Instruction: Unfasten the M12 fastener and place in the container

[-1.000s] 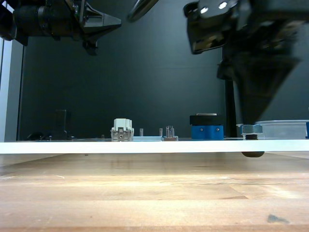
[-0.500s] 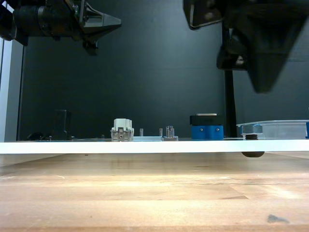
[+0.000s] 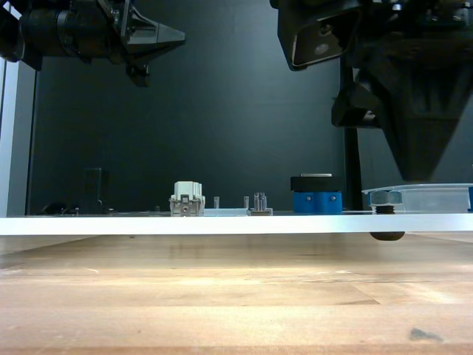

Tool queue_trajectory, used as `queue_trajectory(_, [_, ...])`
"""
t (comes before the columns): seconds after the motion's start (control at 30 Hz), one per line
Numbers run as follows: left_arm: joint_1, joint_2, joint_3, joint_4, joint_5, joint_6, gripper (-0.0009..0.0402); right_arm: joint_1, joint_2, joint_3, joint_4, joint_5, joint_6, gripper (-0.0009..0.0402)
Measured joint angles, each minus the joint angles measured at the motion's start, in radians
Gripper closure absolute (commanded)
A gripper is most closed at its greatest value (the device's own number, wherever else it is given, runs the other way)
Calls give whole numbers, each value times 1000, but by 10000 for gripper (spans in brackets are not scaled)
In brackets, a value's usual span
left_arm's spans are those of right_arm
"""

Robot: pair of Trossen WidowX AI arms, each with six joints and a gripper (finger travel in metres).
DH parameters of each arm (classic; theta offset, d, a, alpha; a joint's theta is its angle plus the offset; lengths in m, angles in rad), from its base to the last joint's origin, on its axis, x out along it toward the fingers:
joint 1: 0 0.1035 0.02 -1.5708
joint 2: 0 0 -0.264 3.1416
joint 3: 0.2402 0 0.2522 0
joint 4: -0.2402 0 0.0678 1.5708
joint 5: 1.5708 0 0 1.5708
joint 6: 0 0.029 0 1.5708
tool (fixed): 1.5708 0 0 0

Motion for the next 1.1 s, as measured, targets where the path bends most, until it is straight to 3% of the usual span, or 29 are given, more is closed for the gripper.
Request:
queue_trajectory(0.3, [0,0,0,-3,0,0,393,-3,7,-8,3,9,-17,393])
queue_trajectory(0.43, [0,0,0,-4,0,0,393,-5,7,-12,-5,40,-17,393])
queue_trajectory(0.83, [0,0,0,-3,0,0,393,-6,7,-16,-11,59,-16,393])
queue_trajectory(0.9, [0,0,0,-3,0,0,393,-5,6,-16,-54,106,12,393])
queue_trajectory(1.0, [0,0,0,-3,0,0,393,-7,-2,-16,-137,252,90,393])
queue_trajectory(1.07, [0,0,0,-3,0,0,393,-9,-16,-16,-156,288,105,393])
queue_trajectory(1.1, [0,0,0,-3,0,0,393,-8,-23,-16,-158,285,107,393])
